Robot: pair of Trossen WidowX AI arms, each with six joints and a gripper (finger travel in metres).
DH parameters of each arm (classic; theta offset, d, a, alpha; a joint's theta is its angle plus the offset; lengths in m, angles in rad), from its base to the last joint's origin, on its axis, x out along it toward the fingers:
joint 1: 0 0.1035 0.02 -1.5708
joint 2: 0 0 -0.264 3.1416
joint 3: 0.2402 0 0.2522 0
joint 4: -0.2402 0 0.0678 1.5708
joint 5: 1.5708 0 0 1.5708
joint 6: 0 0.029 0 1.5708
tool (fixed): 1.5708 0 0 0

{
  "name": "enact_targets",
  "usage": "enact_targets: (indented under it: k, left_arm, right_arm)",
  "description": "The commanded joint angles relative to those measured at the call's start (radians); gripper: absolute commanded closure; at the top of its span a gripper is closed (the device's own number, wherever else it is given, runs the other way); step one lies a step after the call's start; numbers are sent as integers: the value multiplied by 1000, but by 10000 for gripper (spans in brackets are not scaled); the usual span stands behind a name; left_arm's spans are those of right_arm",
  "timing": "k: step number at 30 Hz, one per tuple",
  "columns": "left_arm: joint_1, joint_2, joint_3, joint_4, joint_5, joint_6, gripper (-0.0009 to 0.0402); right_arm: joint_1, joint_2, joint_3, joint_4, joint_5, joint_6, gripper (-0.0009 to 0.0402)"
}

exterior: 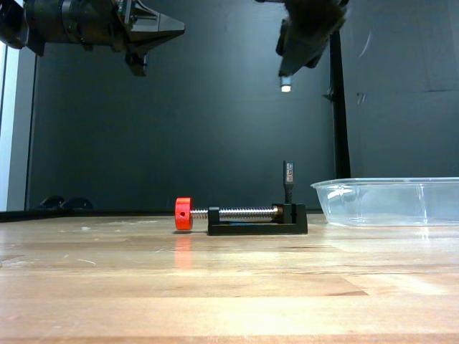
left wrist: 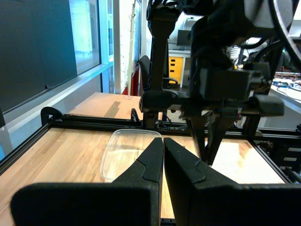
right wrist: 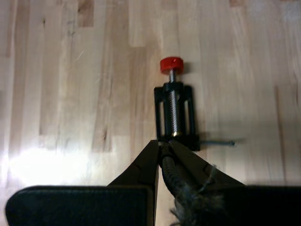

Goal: Remove the USB-C connector from the USB-C receptacle and place in the container

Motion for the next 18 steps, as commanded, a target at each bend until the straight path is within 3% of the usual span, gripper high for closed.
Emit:
enact_targets:
  k: [1,18]
  left_arm:
    - [0,0,0,1,0,0,393]
    - [0,0,0,0,0,0,393]
  right_arm:
    - [35,-27,-24,-20,1,24,393]
    - [269,-250,-330,-38,4,229,393]
